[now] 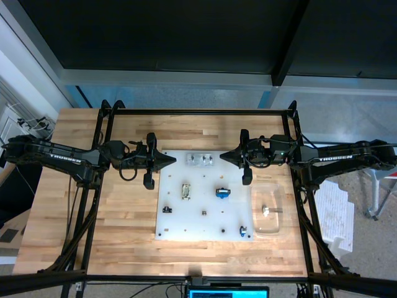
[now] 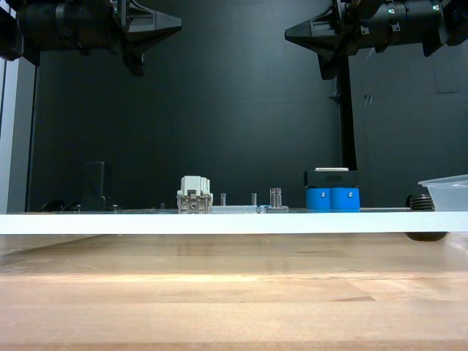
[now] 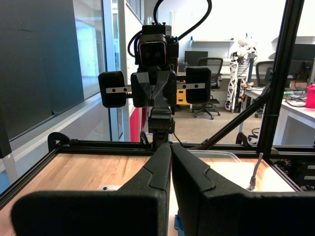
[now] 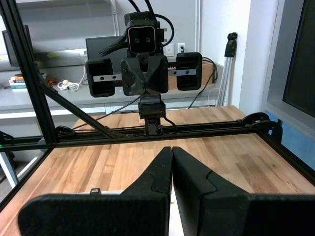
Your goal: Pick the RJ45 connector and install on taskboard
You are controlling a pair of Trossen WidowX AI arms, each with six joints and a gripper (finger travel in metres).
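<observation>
The small blue jack (image 1: 243, 232) sits at the near right corner of the white board (image 1: 186, 226); I cannot tell whether a plug is in it. In the clear tray (image 1: 255, 228) lies a pale shape (image 1: 265, 211) with a thin grey line running off to its right; I cannot tell whether that is the connector. My left gripper (image 1: 175, 160) hangs shut and empty high over the board's far left edge, fingers pressed together (image 3: 171, 147). My right gripper (image 1: 222, 156) is shut and empty high over the far right part (image 4: 172, 149).
The board carries a beige socket (image 1: 185, 191), a blue part with a dark top (image 1: 222, 192) and silver fittings (image 1: 201, 159). A black frame (image 1: 198, 112) rings the wooden table. In the low view both grippers (image 2: 179, 28) (image 2: 287, 32) hover far above the board's parts.
</observation>
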